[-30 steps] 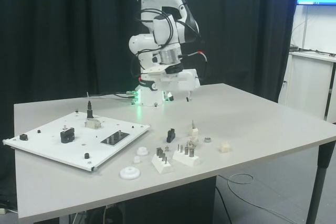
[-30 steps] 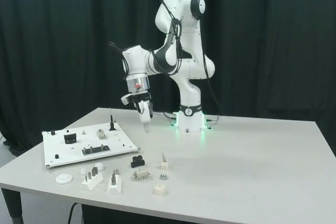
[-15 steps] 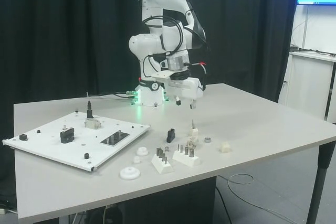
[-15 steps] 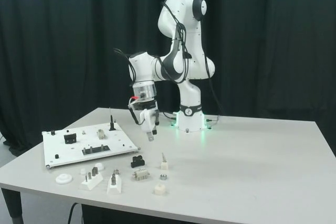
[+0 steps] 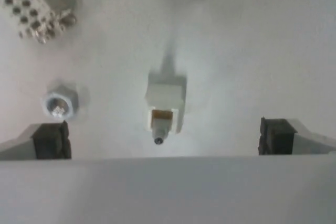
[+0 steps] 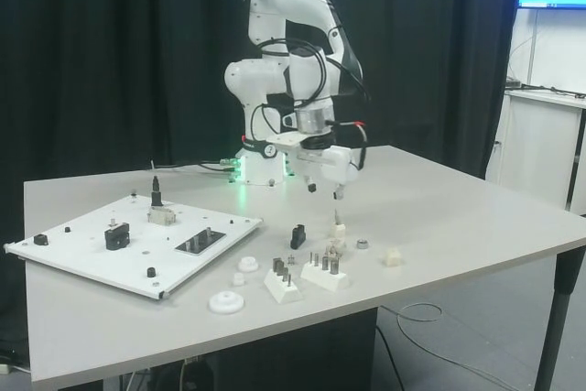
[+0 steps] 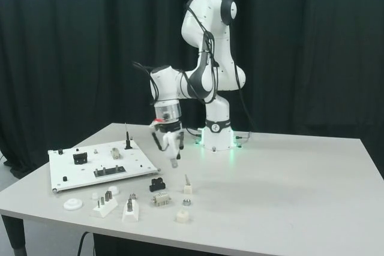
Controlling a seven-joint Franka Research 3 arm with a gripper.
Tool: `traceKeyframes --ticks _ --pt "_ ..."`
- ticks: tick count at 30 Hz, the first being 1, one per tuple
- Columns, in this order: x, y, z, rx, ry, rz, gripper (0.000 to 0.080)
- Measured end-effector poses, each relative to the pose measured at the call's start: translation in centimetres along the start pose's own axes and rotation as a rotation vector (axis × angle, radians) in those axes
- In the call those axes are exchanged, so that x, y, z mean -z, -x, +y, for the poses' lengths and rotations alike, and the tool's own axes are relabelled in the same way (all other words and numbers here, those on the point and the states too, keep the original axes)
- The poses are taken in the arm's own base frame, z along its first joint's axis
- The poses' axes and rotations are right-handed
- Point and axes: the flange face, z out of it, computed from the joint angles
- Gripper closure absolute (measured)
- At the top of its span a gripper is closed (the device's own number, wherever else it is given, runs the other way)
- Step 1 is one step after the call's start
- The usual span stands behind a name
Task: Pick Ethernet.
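Note:
The Ethernet piece (image 5: 165,103) is a small white block with a thin pin standing up from it. It rests on the grey table among loose parts (image 6: 338,224) (image 7: 187,185). My gripper (image 5: 163,139) hangs above it, open, with the block lying between the two black fingertips (image 5: 50,140) as seen from the wrist. In the room views the gripper (image 6: 325,188) (image 7: 170,148) is still well above the table and touches nothing. Nothing is held.
A nut (image 5: 59,103) and a multi-pin connector (image 5: 34,9) lie close to the block, and a black part (image 6: 298,236) is just beyond. White holders with pins (image 6: 284,281), a gear disc (image 6: 223,301) and a white board (image 6: 137,244) stand further off.
The arm has swung out from near its base toward the loose parts and come lower. The gripper now hangs over the Ethernet piece.

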Motion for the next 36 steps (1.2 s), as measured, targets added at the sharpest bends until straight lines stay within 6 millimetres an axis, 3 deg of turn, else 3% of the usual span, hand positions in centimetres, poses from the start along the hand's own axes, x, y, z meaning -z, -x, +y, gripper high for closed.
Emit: traceKeyframes --ticks 6,13,36 --pt "-0.8 0.8 0.4 0.155 0.011 0.008 0.0003" --pt "-1.5 1.3 0.6 0.190 0.007 0.015 0.0003" --pt "-4.8 1.8 1.2 -0.095 0.035 0.005 0.0003"
